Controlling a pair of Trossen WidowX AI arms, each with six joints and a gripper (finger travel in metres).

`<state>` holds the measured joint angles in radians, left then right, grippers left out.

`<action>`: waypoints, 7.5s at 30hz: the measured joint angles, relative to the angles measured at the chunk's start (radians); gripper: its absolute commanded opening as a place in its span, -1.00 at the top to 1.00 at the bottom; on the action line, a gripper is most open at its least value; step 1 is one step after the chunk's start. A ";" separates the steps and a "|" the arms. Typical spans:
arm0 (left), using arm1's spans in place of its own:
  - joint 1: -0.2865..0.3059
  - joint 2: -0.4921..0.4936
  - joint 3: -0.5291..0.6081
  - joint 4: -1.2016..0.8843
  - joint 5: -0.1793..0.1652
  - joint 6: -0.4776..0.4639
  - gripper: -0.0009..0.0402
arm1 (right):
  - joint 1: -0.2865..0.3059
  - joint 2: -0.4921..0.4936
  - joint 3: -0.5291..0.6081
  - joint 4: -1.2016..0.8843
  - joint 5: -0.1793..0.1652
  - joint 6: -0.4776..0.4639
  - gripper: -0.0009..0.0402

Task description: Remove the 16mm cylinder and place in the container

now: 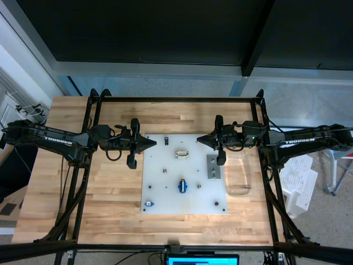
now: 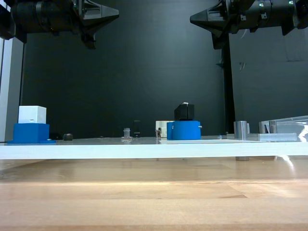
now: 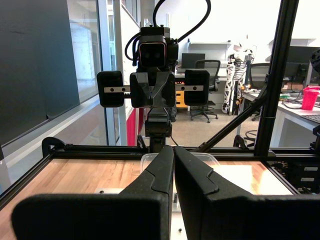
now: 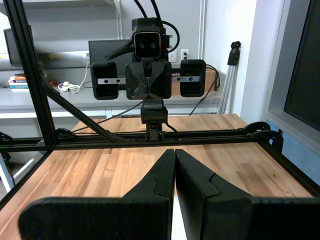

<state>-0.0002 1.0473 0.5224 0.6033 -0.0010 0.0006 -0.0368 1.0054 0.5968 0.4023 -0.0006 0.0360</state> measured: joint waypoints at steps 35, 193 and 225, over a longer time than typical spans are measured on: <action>0.000 0.000 0.000 0.000 0.000 0.000 0.96 | 0.097 -0.003 0.263 -0.864 0.008 0.071 0.96; 0.000 0.000 0.000 0.000 0.000 0.000 0.96 | 0.462 0.909 0.800 -1.186 0.105 0.354 0.95; 0.000 0.000 0.000 0.000 0.000 0.000 0.96 | 0.426 0.710 0.708 -1.308 0.105 0.340 0.95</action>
<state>-0.0002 1.0470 0.5228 0.6033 -0.0006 0.0002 0.3897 1.7157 1.3045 -0.9054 0.1043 0.3763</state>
